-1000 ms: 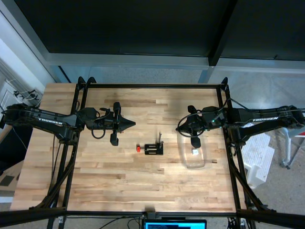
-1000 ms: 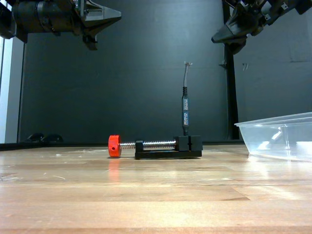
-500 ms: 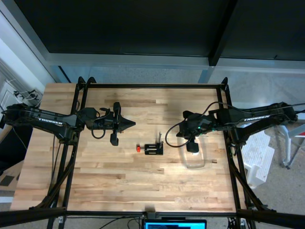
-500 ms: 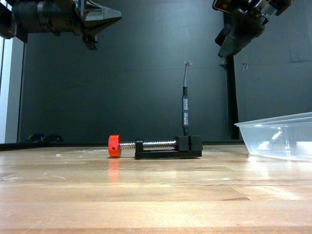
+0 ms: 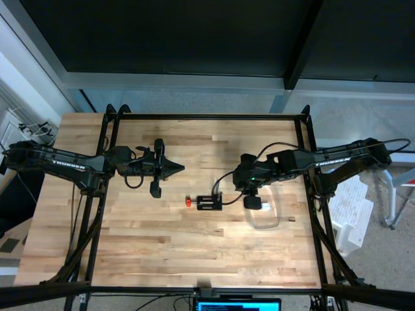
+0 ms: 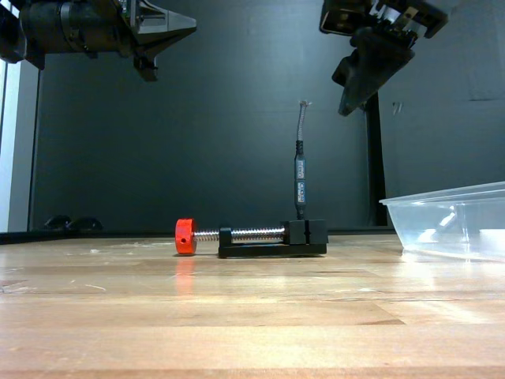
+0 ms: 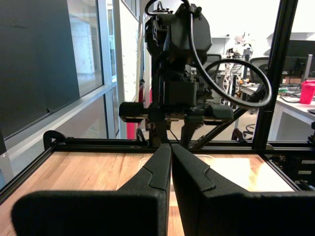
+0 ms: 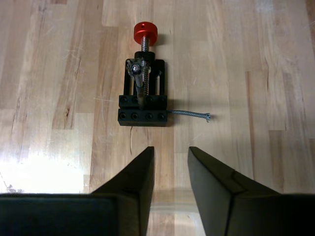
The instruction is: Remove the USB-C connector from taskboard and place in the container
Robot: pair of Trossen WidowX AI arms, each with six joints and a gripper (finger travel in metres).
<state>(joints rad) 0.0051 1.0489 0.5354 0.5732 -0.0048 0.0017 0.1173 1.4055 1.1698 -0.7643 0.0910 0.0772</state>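
I judge this the approach: my right gripper point(image 8: 170, 149), fingers spread, hangs above and right of the connector point(image 6: 301, 178), which stands upright in the taskboard point(image 6: 272, 237) at mid-frame. Next I lower, straddle and pinch it. The left gripper point(image 7: 171, 146), pressed together, sits upper left; the container point(image 6: 454, 207) is lower right.

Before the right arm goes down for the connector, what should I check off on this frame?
1. The USB-C connector stands upright in the taskboard: ok.
2. The right gripper is open: ok.
3. The right gripper is lined up over the USB-C connector: not ok; it hangs high, off toward the container.
4. The container sits open-topped beside the taskboard: ok.
5. The left gripper is shut, high and away from the taskboard: ok.
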